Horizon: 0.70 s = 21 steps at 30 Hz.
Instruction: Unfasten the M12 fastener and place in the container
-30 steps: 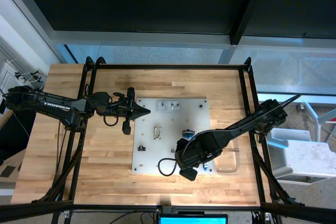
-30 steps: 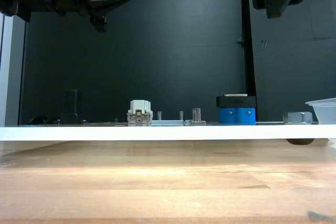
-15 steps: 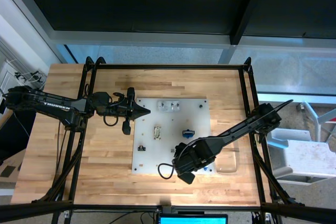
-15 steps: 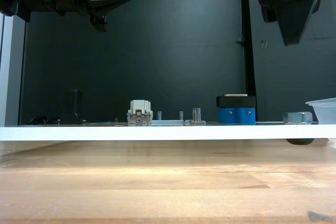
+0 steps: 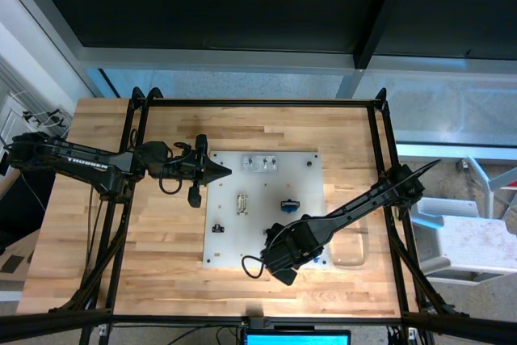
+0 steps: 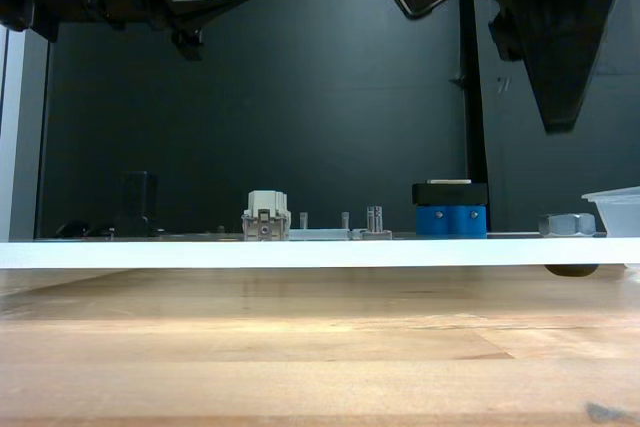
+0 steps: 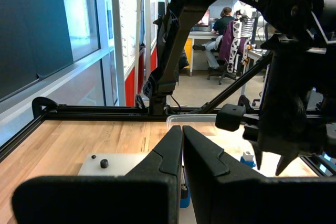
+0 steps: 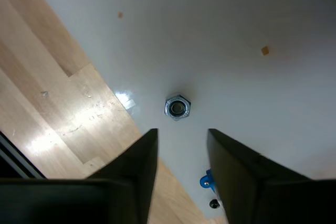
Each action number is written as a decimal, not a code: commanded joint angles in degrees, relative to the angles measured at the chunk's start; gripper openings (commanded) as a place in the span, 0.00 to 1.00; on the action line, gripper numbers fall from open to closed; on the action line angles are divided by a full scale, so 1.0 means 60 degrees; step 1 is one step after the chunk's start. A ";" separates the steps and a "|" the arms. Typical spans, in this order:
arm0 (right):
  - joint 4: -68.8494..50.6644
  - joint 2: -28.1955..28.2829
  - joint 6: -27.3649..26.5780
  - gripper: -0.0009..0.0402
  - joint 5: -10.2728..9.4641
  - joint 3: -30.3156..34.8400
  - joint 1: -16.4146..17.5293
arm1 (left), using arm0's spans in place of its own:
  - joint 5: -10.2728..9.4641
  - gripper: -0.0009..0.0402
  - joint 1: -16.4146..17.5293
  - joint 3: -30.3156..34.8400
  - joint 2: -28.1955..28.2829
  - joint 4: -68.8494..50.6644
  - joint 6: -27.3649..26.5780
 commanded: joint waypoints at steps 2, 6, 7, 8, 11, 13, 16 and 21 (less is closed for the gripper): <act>0.0084 -0.0011 0.0248 0.48 0.0262 -0.0124 0.0000 | 0.0000 0.02 0.0004 0.0004 0.0000 0.0004 0.0000; 0.0117 -0.0007 0.0328 0.56 0.0280 -0.0204 0.0000 | 0.0000 0.02 0.0004 0.0004 0.0000 -0.0004 0.0000; 0.0168 -0.0007 0.0328 0.58 0.0280 -0.0240 0.0004 | 0.0000 0.02 0.0000 0.0004 0.0000 0.0000 0.0000; 0.0219 -0.0007 0.0361 0.59 0.0288 -0.0266 0.0000 | 0.0000 0.02 0.0000 0.0004 0.0000 0.0004 0.0000; 0.0266 0.0036 0.0430 0.60 0.0346 -0.0321 0.0000 | 0.0000 0.02 0.0000 0.0004 0.0000 0.0004 0.0000; 0.0284 0.0175 0.0437 0.60 0.0291 -0.0273 0.0000 | 0.0000 0.02 0.0000 0.0004 0.0000 0.0004 0.0000; 0.0605 0.0386 0.0448 0.59 0.0237 -0.0280 0.0004 | 0.0000 0.02 0.0004 0.0004 0.0000 0.0007 0.0000; 0.0783 0.0525 0.0616 0.59 0.0266 -0.0339 0.0000 | 0.0000 0.02 0.0000 0.0004 0.0000 0.0004 0.0000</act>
